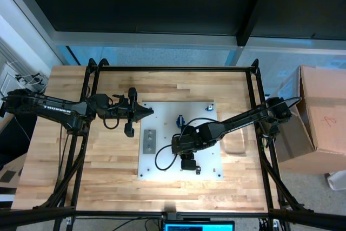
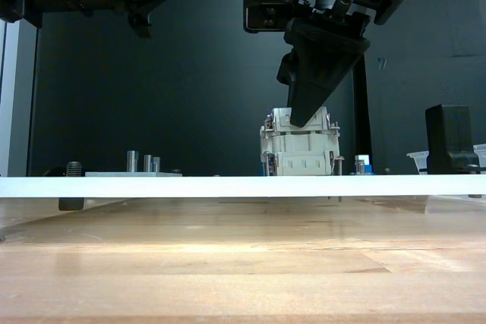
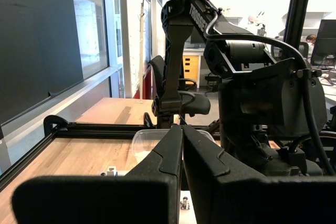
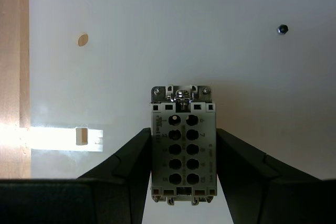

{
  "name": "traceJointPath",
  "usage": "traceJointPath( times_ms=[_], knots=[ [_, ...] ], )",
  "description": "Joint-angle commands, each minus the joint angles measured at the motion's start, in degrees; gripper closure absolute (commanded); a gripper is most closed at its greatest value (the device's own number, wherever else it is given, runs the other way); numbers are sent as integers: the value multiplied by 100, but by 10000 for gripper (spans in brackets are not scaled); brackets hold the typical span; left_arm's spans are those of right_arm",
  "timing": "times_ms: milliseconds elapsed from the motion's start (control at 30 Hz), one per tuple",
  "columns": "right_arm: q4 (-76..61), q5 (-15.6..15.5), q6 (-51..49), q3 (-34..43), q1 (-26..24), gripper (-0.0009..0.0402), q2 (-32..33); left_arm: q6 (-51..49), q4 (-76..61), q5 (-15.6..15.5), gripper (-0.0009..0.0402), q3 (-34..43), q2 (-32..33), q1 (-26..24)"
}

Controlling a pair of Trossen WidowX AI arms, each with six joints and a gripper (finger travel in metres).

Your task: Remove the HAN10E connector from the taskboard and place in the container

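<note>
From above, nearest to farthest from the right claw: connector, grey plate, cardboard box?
1. HAN10E connector, between the right gripper's fingers.
2. Grey plate, left of it on the board.
3. Cardboard box, beyond the table's right edge.
Left gripper hovers over the board's far-left corner.

The pale cream plastic HAN10E connector (image 4: 182, 148) is marked with two columns of black round holes. The flat white taskboard (image 1: 162, 120) is carried by a light, plank-striped wooden surface (image 1: 108, 177). The left claw (image 3: 182, 135) and right claw (image 2: 305, 117) are coloured black.
</note>
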Motion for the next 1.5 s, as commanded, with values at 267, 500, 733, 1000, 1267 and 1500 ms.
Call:
traceJointPath(
  times_ms=[267, 500, 733, 1000, 1267, 1500],
  knots=[
    [-560, 0, -127, 590, 9, 379, -9, 0, 0, 2, 393, 2, 0, 2],
    [-955, 0, -151, 942, 17, 379, -44, 0, 0, 2, 393, 2, 0, 2],
    [-1067, -50, -151, 981, 17, 379, -151, 0, 0, 0, 393, 2, 0, 2],
    [-1156, -46, -153, 787, 20, 379, -470, 0, 0, 0, 393, 2, 0, 2],
    [-1025, 17, -61, 13, 15, 379, -1147, 0, 0, 2, 393, 2, 0, 2],
    [-944, 173, 258, -798, 17, 379, -1882, 0, 0, 0, 393, 2, 0, 0]
  ],
)
